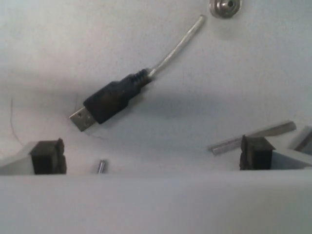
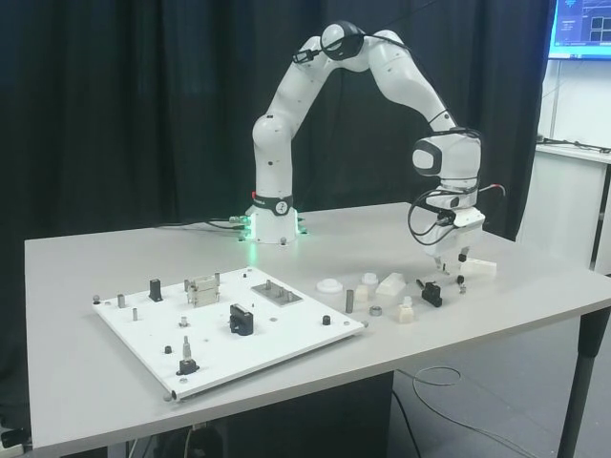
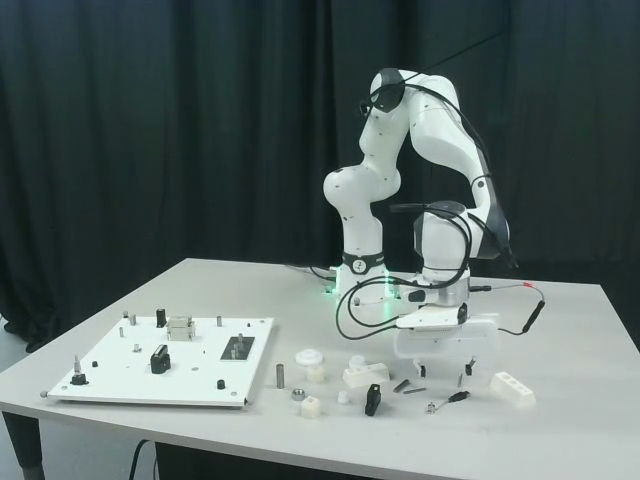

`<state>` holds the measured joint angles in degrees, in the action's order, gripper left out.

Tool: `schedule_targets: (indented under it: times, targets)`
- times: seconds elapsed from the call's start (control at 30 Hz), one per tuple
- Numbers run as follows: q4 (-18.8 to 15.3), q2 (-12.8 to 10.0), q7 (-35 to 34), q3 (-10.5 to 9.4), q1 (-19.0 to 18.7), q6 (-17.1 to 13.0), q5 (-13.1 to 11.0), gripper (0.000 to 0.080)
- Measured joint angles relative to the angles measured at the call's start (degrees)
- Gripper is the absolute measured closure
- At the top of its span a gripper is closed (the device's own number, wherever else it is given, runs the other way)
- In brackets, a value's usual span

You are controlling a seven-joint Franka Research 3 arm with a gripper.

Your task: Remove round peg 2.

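My gripper (image 1: 151, 157) is open, with its black fingertips (image 1: 48, 157) set wide apart just above the grey table. A thin grey metal rod (image 1: 253, 136) lies flat beside one fingertip. A short metal pin (image 1: 102, 166) lies on the table between the fingers, touching neither. Beyond them lies a black USB plug (image 1: 108, 102) with a pale cable. In the room views the gripper (image 2: 449, 260) (image 3: 440, 368) hangs low over loose parts, far from the white board (image 2: 286, 329) (image 3: 160, 375), which carries several upright pegs.
A screw head (image 1: 224, 7) shows in the table past the cable. Loose white parts (image 2: 389, 282), a white gear (image 2: 329, 284), a black clip (image 3: 372, 400), an upright grey peg (image 3: 281, 376) and a white block (image 3: 510, 388) lie around the gripper.
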<state>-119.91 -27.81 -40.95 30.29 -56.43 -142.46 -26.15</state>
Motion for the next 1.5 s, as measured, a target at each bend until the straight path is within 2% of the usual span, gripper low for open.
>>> schedule_targets:
  times: [0.8,1.17,1.5]
  targets:
    - [0.8,0.1,0.0,0.41,0.7,0.0,0.6,0.0003]
    - [1.4,0.1,0.1,1.21,0.9,0.0,1.1,0.0003]
    - [2.6,0.0,0.5,1.67,2.7,0.0,3.7,0.0003]
